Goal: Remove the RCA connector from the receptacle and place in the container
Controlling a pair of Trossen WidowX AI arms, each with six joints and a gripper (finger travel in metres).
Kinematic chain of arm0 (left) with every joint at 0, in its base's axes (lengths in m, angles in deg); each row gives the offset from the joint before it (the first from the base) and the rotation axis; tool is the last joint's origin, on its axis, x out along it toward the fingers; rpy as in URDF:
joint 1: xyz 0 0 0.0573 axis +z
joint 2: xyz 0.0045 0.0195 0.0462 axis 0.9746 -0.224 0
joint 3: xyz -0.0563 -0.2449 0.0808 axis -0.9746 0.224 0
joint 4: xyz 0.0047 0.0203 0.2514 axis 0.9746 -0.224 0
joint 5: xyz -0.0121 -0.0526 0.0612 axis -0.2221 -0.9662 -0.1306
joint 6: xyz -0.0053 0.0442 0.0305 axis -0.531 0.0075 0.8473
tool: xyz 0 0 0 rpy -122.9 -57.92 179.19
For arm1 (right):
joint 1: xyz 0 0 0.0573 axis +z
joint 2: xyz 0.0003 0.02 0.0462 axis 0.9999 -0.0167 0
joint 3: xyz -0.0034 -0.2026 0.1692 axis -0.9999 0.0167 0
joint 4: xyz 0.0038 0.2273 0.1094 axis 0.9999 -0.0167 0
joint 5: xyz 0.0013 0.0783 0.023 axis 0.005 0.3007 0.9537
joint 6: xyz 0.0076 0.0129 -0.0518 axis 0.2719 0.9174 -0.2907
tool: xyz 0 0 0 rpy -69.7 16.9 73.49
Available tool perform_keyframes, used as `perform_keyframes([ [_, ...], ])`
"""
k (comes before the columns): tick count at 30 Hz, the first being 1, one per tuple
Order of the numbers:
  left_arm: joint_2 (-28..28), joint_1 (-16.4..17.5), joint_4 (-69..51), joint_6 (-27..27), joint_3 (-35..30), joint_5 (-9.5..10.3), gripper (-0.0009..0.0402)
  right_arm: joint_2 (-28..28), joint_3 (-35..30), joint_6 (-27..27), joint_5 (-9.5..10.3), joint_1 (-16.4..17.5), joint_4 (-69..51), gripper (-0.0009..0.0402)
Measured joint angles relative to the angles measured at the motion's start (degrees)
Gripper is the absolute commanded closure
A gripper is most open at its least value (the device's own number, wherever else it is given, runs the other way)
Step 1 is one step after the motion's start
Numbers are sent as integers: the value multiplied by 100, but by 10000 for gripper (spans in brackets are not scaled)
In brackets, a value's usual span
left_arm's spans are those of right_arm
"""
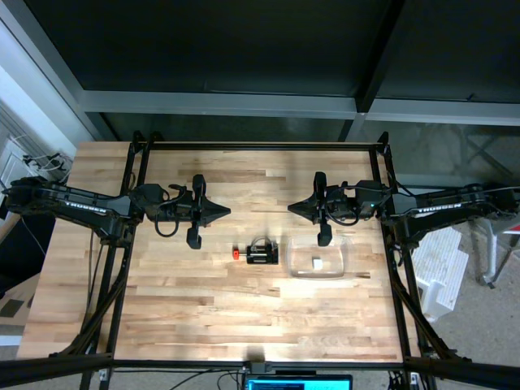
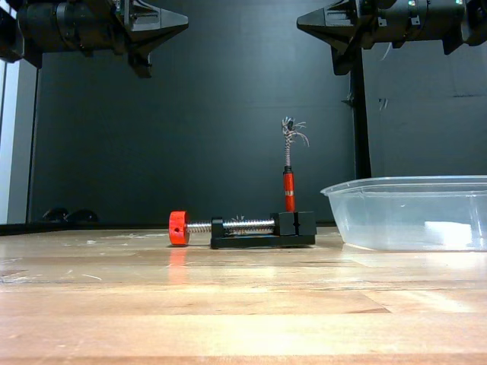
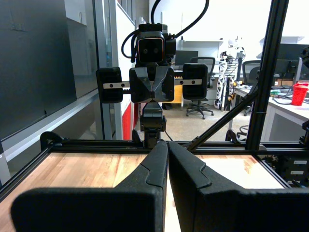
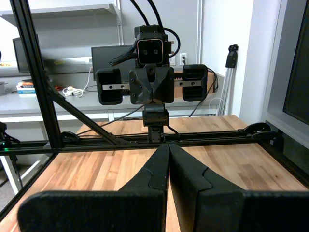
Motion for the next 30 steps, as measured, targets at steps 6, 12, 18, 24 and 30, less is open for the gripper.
perform_keyframes([
  [6,2,0,-2,0,2,0,393,0,0,2,-2,-2,0,393],
  [12,0,0,-2,0,2,0,393,-2,0,0,-2,-2,0,393],
  [18,0,0,-2,0,0,2,393,0,0,2,-2,-2,2,393],
  [24,0,0,0,0,0,0,393,0,0,0,-2,-2,2,393],
  [30,0,0,0,-2,0,0,393,0,-9,173,0,-2,-140,393],
])
